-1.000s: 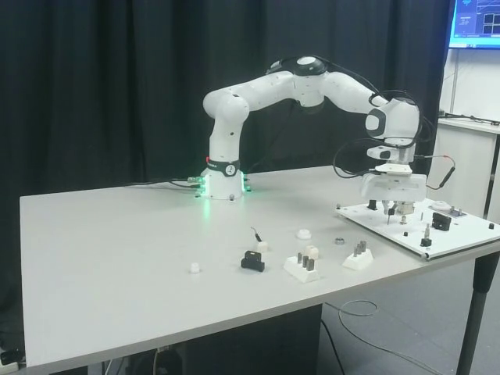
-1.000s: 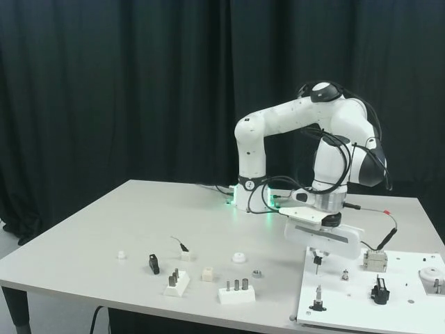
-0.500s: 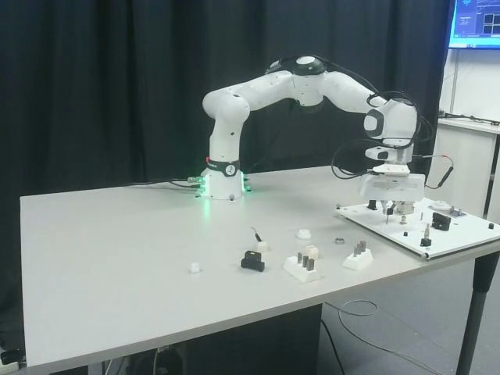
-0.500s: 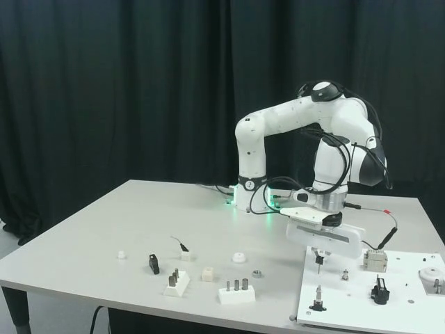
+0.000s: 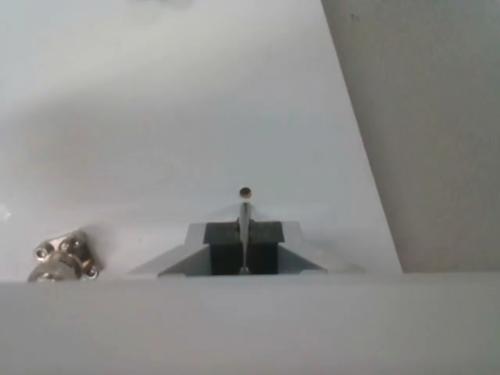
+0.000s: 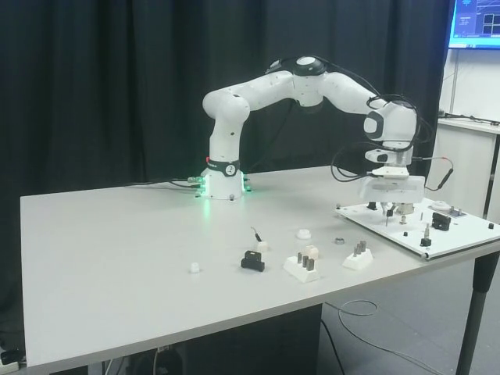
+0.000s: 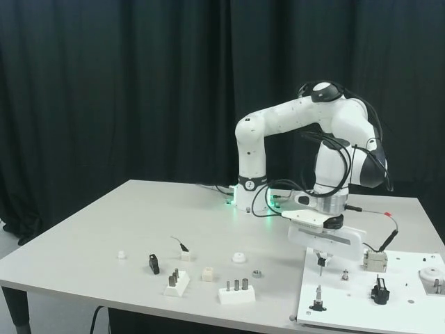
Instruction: Insert round peg 1.
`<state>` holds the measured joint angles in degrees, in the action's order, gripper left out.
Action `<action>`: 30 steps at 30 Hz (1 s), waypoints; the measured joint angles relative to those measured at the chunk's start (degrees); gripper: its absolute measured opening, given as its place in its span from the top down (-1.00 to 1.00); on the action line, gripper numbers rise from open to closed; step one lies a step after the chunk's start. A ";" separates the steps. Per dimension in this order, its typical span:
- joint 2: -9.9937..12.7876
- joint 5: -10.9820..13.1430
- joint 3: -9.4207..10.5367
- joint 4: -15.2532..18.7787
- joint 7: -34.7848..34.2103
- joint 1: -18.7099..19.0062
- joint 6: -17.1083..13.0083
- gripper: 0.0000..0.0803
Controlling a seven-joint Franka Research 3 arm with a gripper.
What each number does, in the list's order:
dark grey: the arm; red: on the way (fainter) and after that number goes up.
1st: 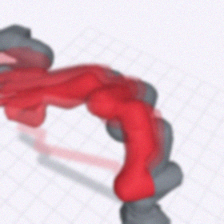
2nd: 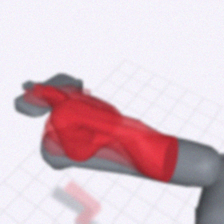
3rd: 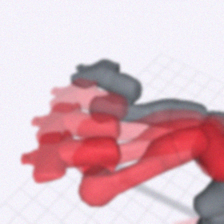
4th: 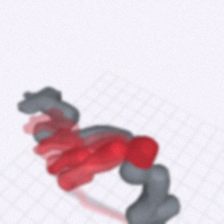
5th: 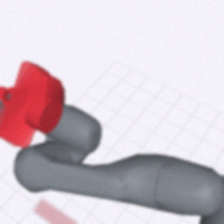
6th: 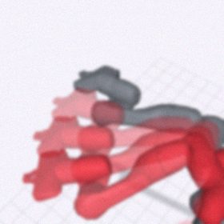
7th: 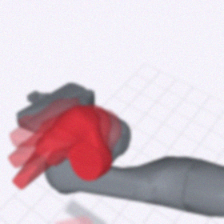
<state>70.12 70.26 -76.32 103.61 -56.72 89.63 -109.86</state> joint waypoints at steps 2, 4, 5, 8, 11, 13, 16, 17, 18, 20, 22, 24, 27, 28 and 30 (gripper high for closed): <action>-0.01 0.01 0.05 0.00 -0.16 0.01 -0.06 0.96; -0.06 0.03 0.06 0.00 -0.34 0.02 -0.05 0.96; -0.09 0.07 0.07 0.00 -0.39 0.03 -0.05 0.96; -0.21 0.27 0.11 0.00 -0.45 0.14 -0.02 0.96; -0.29 0.40 0.15 0.00 -0.59 0.31 -0.01 0.96; -0.30 0.47 0.16 0.00 -0.73 0.45 -0.01 0.96; -0.30 0.48 0.17 -0.01 -0.96 0.59 -0.01 0.96; -0.30 0.48 0.17 0.00 -0.97 0.61 -0.03 0.96; -0.29 0.48 0.18 0.00 -0.97 0.62 -0.06 0.96; -0.28 0.48 0.19 0.00 -0.97 0.61 -0.10 0.96; -0.25 0.47 0.19 0.00 -0.97 0.61 -0.22 0.96; -0.18 0.41 0.20 0.02 -0.97 0.60 -0.49 0.96; -0.11 0.33 0.24 0.09 -0.97 0.60 -0.94 0.96; -0.10 0.30 0.25 0.11 -0.97 0.60 -1.02 0.96; -0.09 0.23 0.25 0.15 -0.97 0.60 -1.14 0.96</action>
<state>70.03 70.49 -76.07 103.75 -57.69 90.23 -111.00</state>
